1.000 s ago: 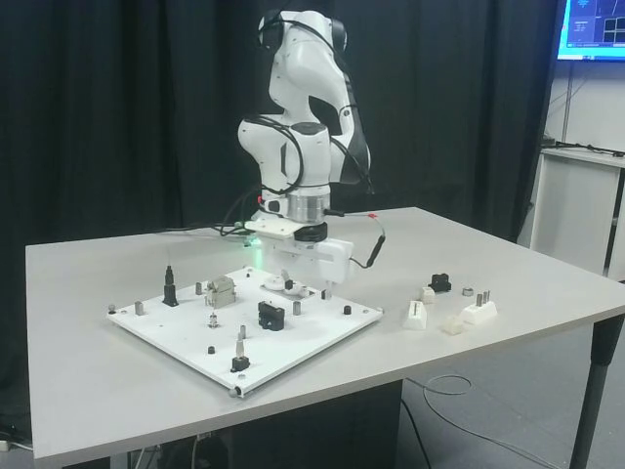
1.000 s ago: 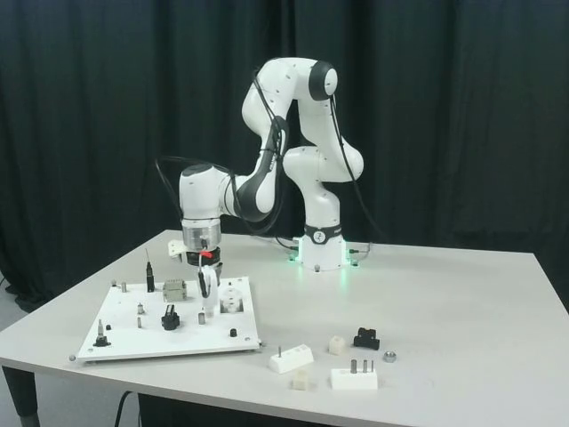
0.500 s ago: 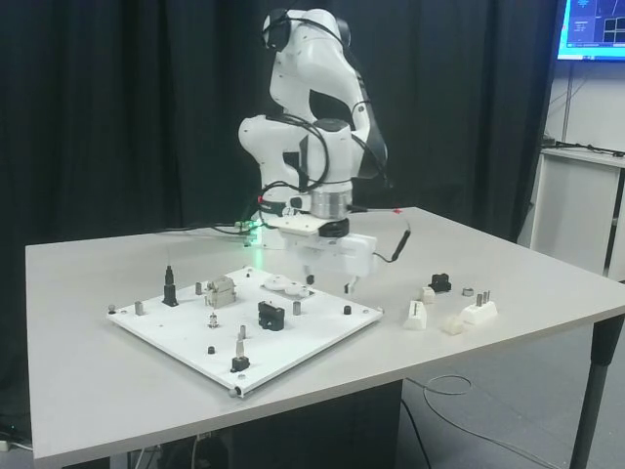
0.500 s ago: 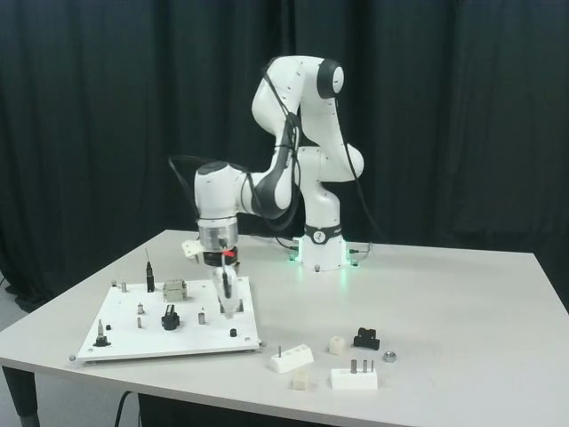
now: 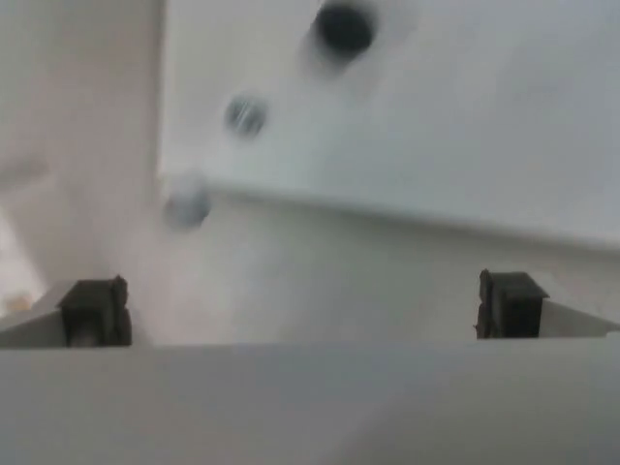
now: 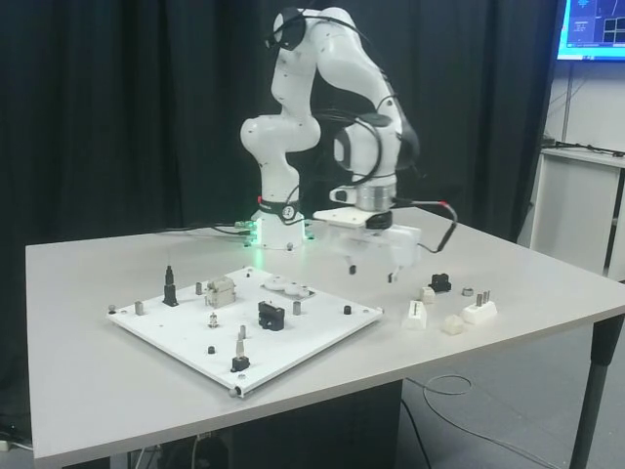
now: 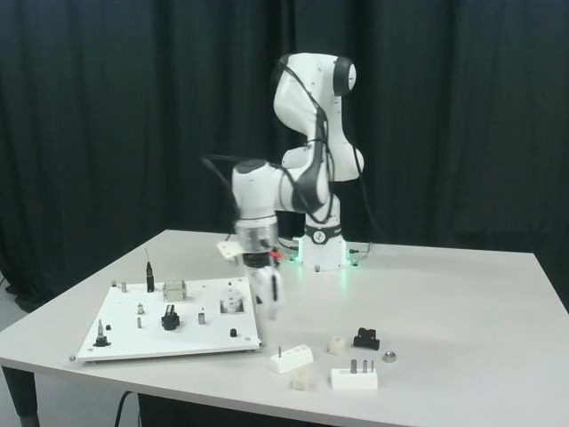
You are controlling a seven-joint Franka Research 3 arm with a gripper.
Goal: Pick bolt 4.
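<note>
My gripper [image 6: 373, 268] hangs open in the air past the white board's [image 6: 312, 337] right edge, with nothing between its fingers. In the wrist view both black fingertips [image 5: 94, 310] show wide apart over the board's edge [image 5: 387, 194] and the grey table. Small white blocks stand on the table further right. One block [image 6: 415, 314] holds a thin bolt [image 7: 279, 350]; another block [image 6: 479, 311] holds two upright bolts [image 7: 358, 365]. I cannot tell which one is bolt 4. In the second room view the gripper [image 7: 269, 302] is above the board's near right part.
The board carries several small fixtures: a black part [image 6: 270, 314], a grey block [image 6: 222, 291], upright pins [image 6: 170, 283] and a black knob [image 5: 342, 29]. A black piece [image 6: 440, 282], a nut [image 7: 388, 357] and a small white cube [image 7: 300, 380] lie near the blocks. The arm's base [image 7: 321, 252] stands behind.
The arm has swung right and risen, carrying the gripper from over the board's middle to past its right edge, toward the white blocks. Nothing was taken hold of.
</note>
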